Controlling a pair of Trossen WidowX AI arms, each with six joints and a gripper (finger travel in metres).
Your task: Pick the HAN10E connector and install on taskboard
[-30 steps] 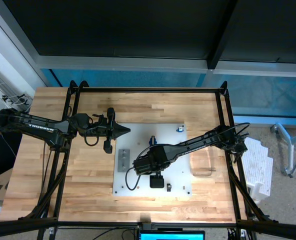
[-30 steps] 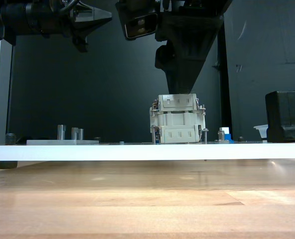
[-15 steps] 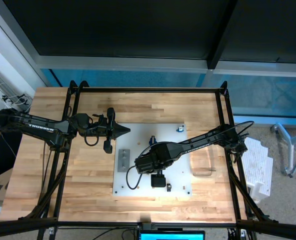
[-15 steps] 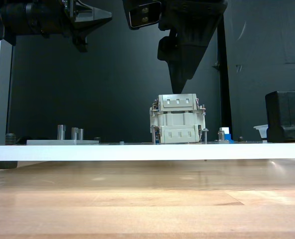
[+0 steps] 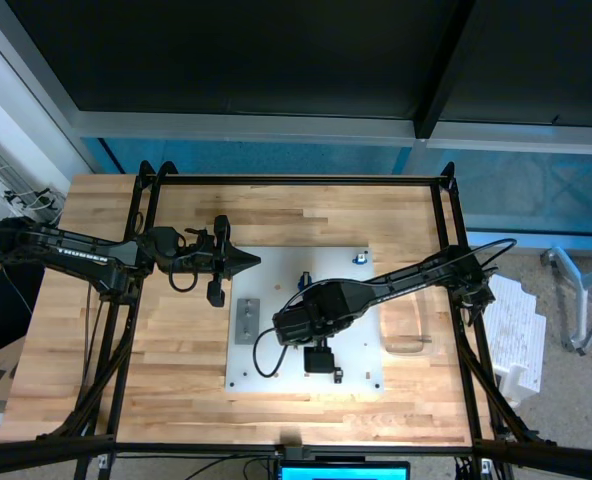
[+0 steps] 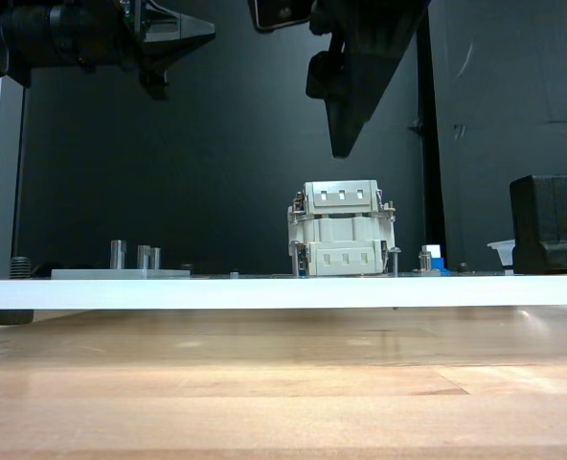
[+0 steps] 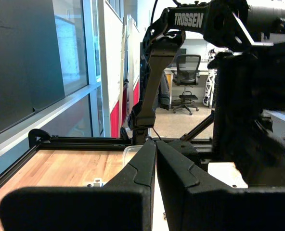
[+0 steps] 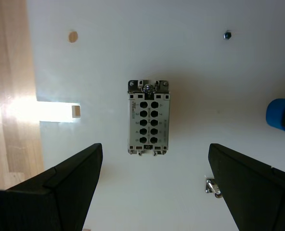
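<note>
Two claws [image 5: 248, 260] [image 6: 341, 144]; seemingly one connector [image 8: 148, 118].

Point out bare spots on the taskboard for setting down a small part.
Bare board lies between the HAN10E connector and the blue fitting, and along the right edge of the taskboard. Crowded: the middle, under the open right gripper; the shut left gripper hangs above the far-left corner.

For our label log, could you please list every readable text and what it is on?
"TROSSEN": right arm.
White lettering on left arm: too small to read.
Print on HAN10E connector: too small to read.
Left claw, shut, over the taskboard's left edge; right claw, open above the connector: no text.
</note>
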